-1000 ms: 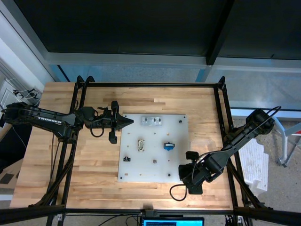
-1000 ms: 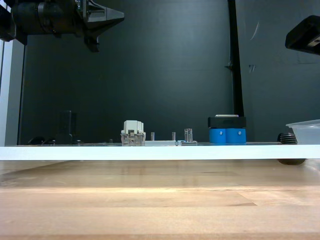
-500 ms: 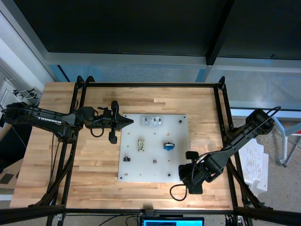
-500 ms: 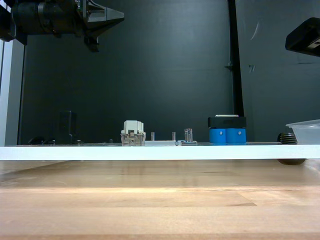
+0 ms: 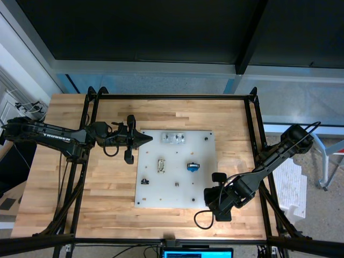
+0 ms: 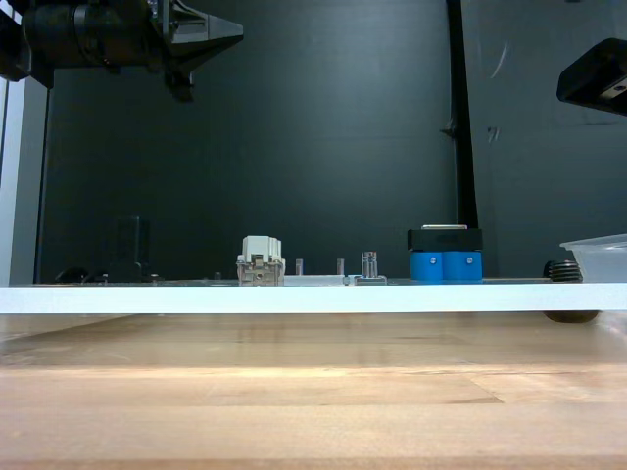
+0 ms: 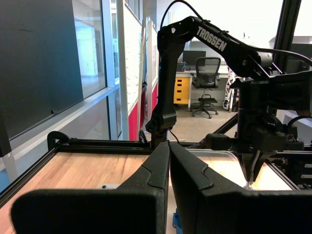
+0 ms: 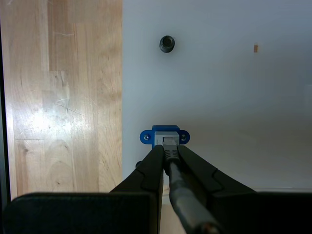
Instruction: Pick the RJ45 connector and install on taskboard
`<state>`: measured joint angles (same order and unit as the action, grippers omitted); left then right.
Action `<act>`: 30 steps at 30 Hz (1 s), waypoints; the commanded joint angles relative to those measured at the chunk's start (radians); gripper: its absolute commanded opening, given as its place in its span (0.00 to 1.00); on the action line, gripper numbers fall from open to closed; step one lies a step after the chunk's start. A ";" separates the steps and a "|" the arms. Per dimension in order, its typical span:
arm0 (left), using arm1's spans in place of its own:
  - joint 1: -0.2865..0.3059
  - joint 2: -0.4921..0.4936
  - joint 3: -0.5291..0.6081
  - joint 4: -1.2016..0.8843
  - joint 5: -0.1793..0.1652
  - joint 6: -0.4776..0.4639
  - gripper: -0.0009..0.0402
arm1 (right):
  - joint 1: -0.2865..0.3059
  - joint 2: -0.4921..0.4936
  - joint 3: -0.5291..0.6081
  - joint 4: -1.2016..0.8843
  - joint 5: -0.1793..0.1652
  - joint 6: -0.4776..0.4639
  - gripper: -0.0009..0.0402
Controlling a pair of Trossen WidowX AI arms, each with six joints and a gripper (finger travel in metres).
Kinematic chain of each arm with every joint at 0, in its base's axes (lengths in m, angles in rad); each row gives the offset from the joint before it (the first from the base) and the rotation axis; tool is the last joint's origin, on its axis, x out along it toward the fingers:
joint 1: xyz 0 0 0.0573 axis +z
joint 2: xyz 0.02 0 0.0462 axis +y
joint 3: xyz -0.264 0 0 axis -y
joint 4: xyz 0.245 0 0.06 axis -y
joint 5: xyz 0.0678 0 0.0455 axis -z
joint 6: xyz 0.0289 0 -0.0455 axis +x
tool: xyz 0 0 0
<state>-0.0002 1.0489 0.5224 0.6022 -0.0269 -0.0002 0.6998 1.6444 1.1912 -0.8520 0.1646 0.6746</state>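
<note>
The white taskboard lies flat in the middle of the table. My right gripper hangs over its near right corner. In the right wrist view this gripper is shut on the RJ45 connector, a pale plug with a grey cable trailing back between the fingers. The plug's tip lines up with a small blue fixture on the board; I cannot tell whether they touch. My left gripper is shut and empty, held high over the board's far left edge, also shown high in the low view.
On the board stand a silver block, a grey socket, a blue fitting and a black screw. A clear plastic tray sits to the right. Black frame rails border the wooden table.
The right arm has shifted only a hair. The left arm has not moved.
</note>
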 commanded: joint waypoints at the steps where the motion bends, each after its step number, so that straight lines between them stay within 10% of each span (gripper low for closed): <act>1: 0.000 0.000 0.000 0.000 0.000 0.000 0.02 | 0.000 0.000 -0.008 0.014 -0.001 0.001 0.03; 30: 0.000 0.000 0.000 0.000 0.000 0.000 0.02 | 0.000 0.000 -0.061 0.065 -0.008 -0.003 0.03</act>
<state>-0.0002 1.0489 0.5228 0.6025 -0.0273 -0.0002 0.6998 1.6402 1.1320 -0.7845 0.1612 0.6708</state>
